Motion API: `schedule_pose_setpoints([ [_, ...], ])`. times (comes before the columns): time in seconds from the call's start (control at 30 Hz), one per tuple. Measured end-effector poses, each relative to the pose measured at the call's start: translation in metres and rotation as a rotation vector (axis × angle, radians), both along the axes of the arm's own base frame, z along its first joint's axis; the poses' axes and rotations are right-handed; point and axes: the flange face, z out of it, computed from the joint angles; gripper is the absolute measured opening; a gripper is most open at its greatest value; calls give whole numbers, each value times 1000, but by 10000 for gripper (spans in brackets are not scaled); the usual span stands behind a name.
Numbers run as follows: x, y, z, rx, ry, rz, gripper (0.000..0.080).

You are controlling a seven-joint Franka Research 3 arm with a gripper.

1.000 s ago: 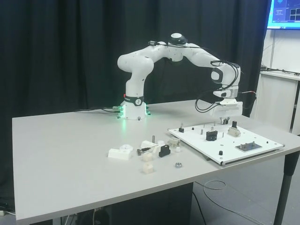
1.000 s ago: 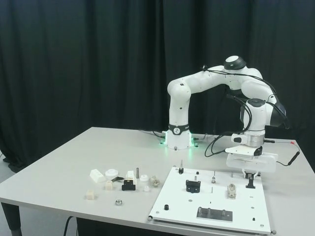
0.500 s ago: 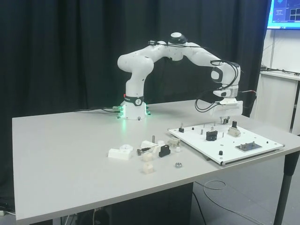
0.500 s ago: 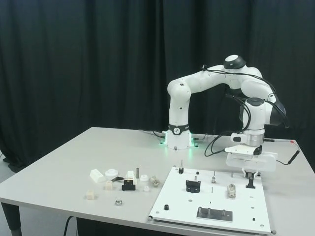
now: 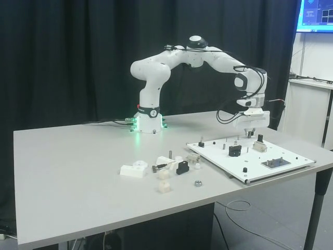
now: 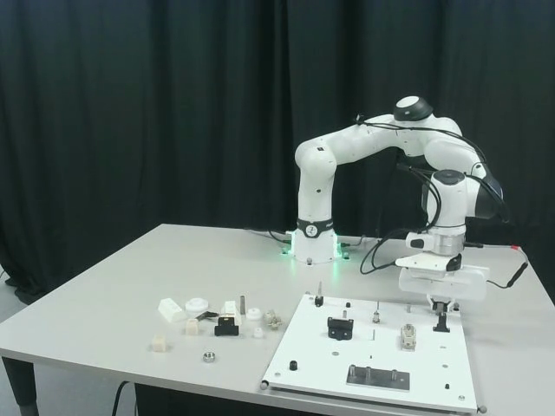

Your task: Remove square peg 4.

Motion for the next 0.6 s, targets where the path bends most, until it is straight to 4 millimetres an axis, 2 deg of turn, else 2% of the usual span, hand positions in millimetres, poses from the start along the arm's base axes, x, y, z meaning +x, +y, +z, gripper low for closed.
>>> schedule_pose_setpoints([
  [0.6, 1, -1, 9, 2, 5, 0, 156],
])
